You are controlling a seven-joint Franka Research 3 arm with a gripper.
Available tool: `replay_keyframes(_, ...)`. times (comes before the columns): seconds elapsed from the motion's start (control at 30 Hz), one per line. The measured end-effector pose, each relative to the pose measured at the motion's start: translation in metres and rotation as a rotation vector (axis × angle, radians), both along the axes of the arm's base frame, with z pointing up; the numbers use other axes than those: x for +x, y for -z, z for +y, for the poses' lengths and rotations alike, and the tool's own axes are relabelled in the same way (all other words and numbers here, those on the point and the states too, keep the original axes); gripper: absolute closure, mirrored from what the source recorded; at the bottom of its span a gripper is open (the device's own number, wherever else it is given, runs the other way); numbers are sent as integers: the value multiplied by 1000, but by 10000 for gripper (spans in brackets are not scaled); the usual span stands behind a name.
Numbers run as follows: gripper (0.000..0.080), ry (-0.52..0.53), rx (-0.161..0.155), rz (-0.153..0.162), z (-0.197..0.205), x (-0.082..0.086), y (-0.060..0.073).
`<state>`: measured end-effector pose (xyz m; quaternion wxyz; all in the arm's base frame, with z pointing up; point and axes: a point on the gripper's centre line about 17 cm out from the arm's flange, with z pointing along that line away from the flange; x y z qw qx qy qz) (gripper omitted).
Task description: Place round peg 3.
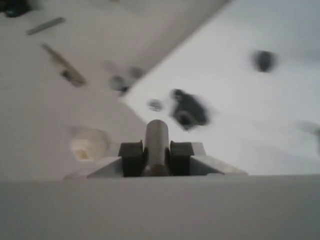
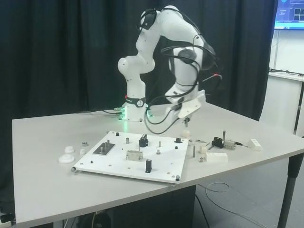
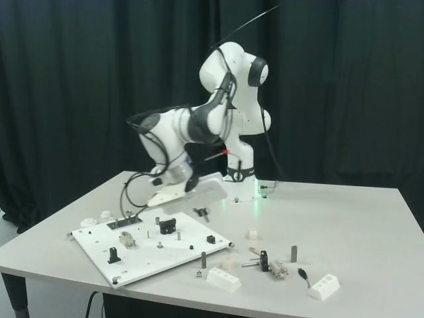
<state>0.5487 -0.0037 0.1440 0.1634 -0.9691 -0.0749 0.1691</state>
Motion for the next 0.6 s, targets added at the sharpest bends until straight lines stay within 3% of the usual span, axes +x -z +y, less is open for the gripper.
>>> replay_keyframes(0.2, 692, -19, -8, -20, 48, -6, 3)
replay_keyframes(0.4, 692, -69, -22, -59, 93, -14, 10)
replay_keyframes(0.6, 692, -114, -59, -104, 132, -25, 22)
